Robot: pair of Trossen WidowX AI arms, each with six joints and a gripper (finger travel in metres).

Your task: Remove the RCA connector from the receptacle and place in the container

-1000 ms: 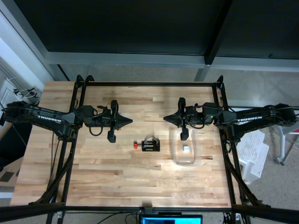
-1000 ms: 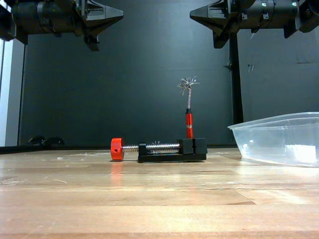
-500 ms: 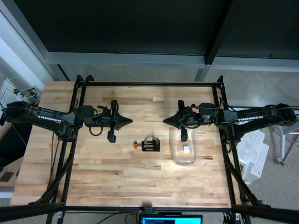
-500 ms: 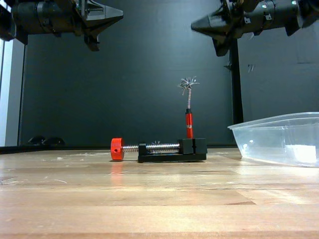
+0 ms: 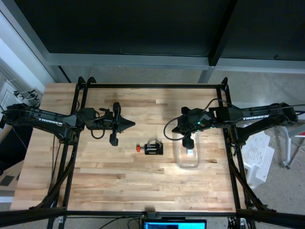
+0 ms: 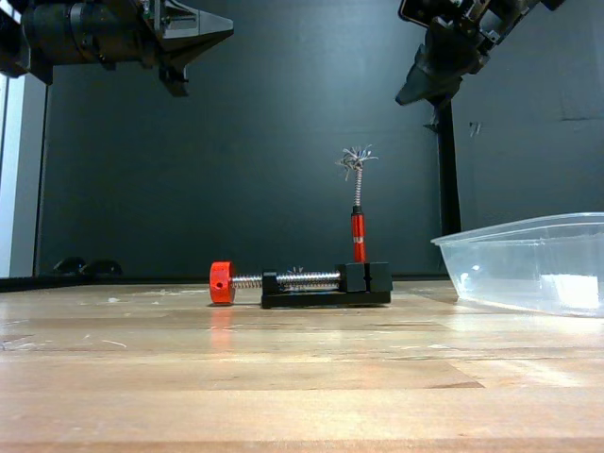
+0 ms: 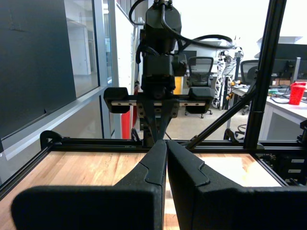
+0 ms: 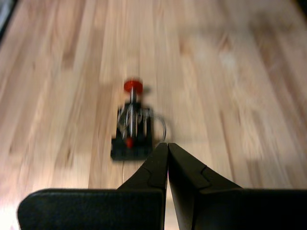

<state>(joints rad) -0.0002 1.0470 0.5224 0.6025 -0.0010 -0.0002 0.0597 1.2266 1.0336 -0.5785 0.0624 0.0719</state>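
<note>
The receptacle [image 5: 153, 149], a small black block with a red knob [image 6: 221, 282], lies mid-table. The RCA connector [image 6: 359, 236] stands upright in its right end, a slim red plug with a coiled wire and frayed tip above. It shows as a red dot [image 8: 128, 142] in the right wrist view. The clear container [image 5: 181, 162] sits just right of the block. My right gripper [image 5: 170, 130] is shut and tilted down, high above and right of the connector [image 6: 401, 99]. My left gripper [image 5: 131, 124] hangs shut, high at the left [image 7: 166, 143].
A small white-blue piece [image 6: 576, 291] lies inside the container [image 6: 528, 260]. Black frame rails [image 5: 76, 143] run along the table's sides and back. A laptop screen [image 5: 174, 224] sits at the near edge.
My right gripper has pitched from level to pointing down and has swung nearer, toward the receptacle. The left arm, the receptacle and the container have not moved.
</note>
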